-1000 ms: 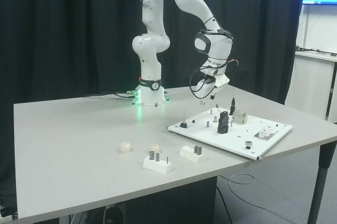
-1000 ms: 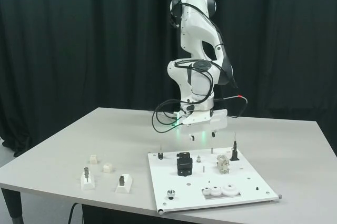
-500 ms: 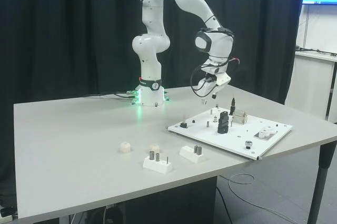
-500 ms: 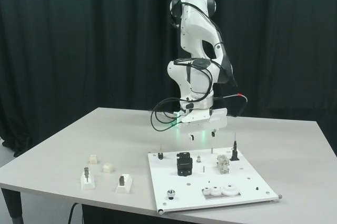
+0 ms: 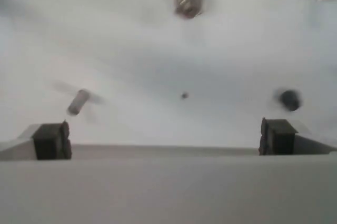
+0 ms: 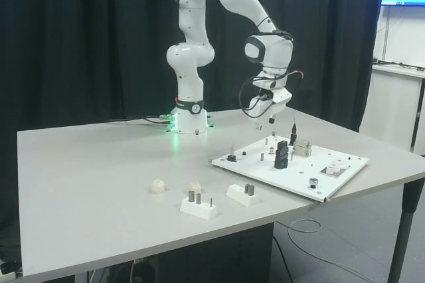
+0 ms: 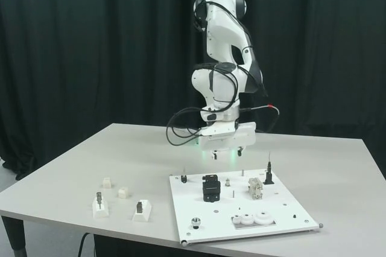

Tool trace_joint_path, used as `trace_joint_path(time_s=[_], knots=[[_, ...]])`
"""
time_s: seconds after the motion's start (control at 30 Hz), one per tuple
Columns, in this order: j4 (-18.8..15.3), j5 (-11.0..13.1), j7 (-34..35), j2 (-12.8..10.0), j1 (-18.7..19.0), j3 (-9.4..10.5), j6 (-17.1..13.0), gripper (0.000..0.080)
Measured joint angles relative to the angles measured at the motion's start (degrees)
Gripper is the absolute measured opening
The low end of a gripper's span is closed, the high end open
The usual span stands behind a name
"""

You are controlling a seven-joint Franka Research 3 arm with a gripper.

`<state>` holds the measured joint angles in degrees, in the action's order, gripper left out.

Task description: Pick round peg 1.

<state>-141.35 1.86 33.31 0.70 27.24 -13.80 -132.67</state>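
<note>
Overhead, jaws apart, empty, above white board (image 6: 345,175) on grey table (image 6: 86,163); black curtain (image 7: 90,46) behind.

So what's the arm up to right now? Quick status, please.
Gripper open, empty, high over the white board. Pegs stand in white holders at the table's front; nothing in the way.

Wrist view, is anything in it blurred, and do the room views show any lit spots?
Wrist view: the small parts beyond the open gripper are smeared and unfocused. First room view: green light glows at the arm's base. Second room view: green glow behind the gripper.
</note>
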Motion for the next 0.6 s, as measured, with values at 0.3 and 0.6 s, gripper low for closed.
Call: trace_joint_path(time_s=[0.3, 0.6], knots=[[1.8, -2.3, -3.0, -0.3, -2.2, -1.44, -4.5, 0.0800], [5.7, -2.6, -9.3, -3.0, -5.8, -3.32, -9.0, 0.0800]])
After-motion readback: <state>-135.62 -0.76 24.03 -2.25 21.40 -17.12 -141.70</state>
